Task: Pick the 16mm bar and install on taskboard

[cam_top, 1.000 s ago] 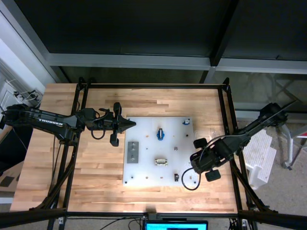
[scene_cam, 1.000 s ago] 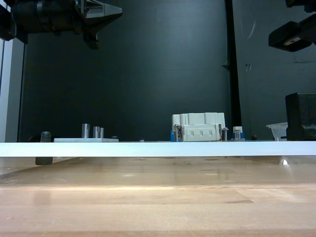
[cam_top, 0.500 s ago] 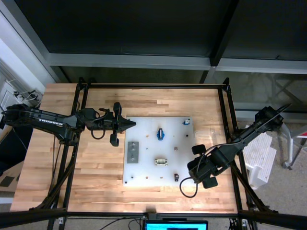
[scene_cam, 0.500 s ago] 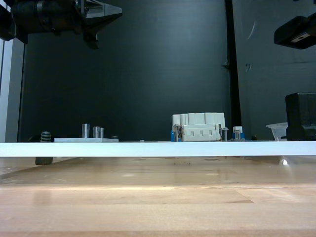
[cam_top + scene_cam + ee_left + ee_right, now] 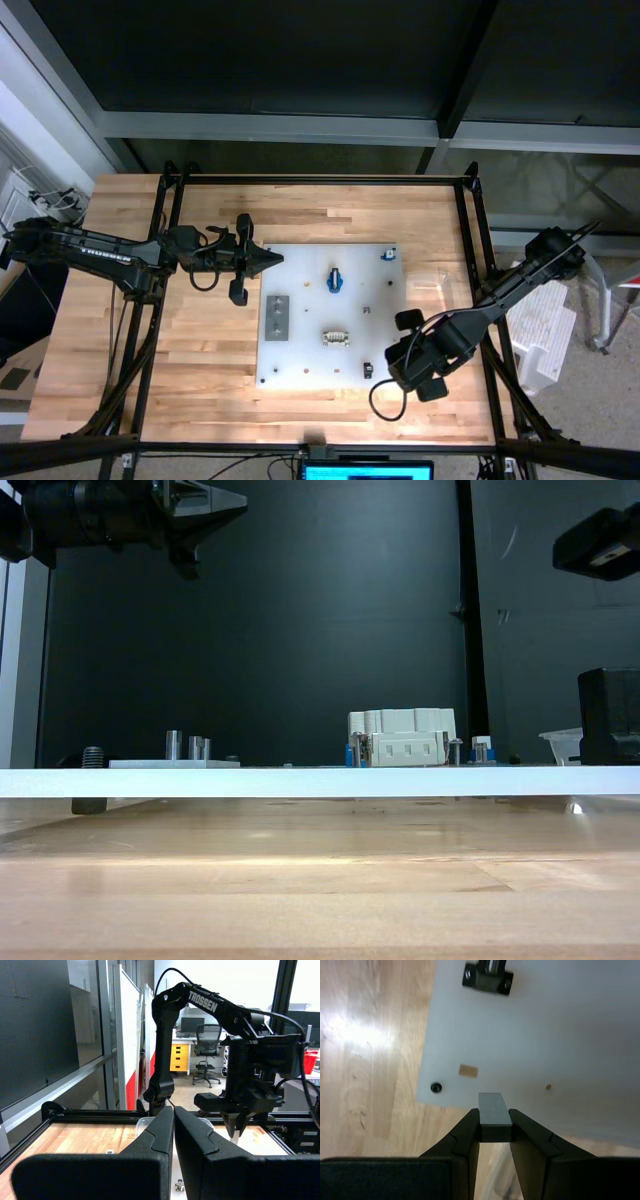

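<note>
- 16mm bar [image 5: 494, 1117]: in the right wrist view this short grey block is pinched between the two fingers [image 5: 465, 1136] of the right gripper [image 5: 494, 1127], which is closed tight on its sides. the bar hangs above the near edge of the white taskboard [image 5: 560, 1035], clear of any seat, with wooden table [image 5: 370, 1060] beside it and a small black mount [image 5: 487, 977] further along the board.
- high view: the right gripper [image 5: 398, 366] is over the board's near right corner. the bar cannot be made out here. the left gripper [image 5: 268, 259] hangs over the far left edge of the taskboard [image 5: 300, 300], pointing inward.
- low view: the left gripper [image 5: 222, 500] is high above the board's left side. a beige connector [image 5: 400, 736] stands on the taskboard [image 5: 300, 781]. part of the right arm [image 5: 600, 545] shows high up; the bar is not visible.
- left wrist view: the left gripper [image 5: 173, 1127] has its fingers [image 5: 157, 1135] pressed together, holding nothing. the right arm [image 5: 250, 1075] stands opposite.
</note>
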You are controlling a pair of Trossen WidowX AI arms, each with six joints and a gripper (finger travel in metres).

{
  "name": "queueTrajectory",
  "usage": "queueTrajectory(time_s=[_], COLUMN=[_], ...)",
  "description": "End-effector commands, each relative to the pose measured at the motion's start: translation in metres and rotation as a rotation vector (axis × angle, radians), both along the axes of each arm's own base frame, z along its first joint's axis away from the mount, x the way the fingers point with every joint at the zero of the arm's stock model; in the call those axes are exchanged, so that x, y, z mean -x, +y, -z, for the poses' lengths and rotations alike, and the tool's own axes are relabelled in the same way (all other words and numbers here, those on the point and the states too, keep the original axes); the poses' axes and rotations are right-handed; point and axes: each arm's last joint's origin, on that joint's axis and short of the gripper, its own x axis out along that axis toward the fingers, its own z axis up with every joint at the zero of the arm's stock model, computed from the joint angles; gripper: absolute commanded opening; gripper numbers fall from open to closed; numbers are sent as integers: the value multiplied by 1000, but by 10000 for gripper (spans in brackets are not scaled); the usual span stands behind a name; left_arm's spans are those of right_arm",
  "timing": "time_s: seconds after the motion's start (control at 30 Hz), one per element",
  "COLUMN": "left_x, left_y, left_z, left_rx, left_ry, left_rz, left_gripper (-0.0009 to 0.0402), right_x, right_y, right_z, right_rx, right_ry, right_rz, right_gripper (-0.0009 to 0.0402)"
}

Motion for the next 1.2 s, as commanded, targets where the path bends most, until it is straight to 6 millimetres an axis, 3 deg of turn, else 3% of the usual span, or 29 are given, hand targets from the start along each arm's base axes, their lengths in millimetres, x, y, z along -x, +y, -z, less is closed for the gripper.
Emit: queueTrajectory(time_s=[0.03,0.6,1.2], left_x=[0,0,0], left_y=[0,0,0], left_z=[0,0,0], left_rx=[0,0,0], left_ry=[0,0,0], left_rz=[0,0,0], left_gripper=[0,0,0], right_x=[-3,-2,-3], right_y=[2,6,11], right_z=[0,5,25], right_rx=[1,10,21], right_ry=[-2,13,28], right_rz=[-3,1,-10], right_gripper=[9,9,9])
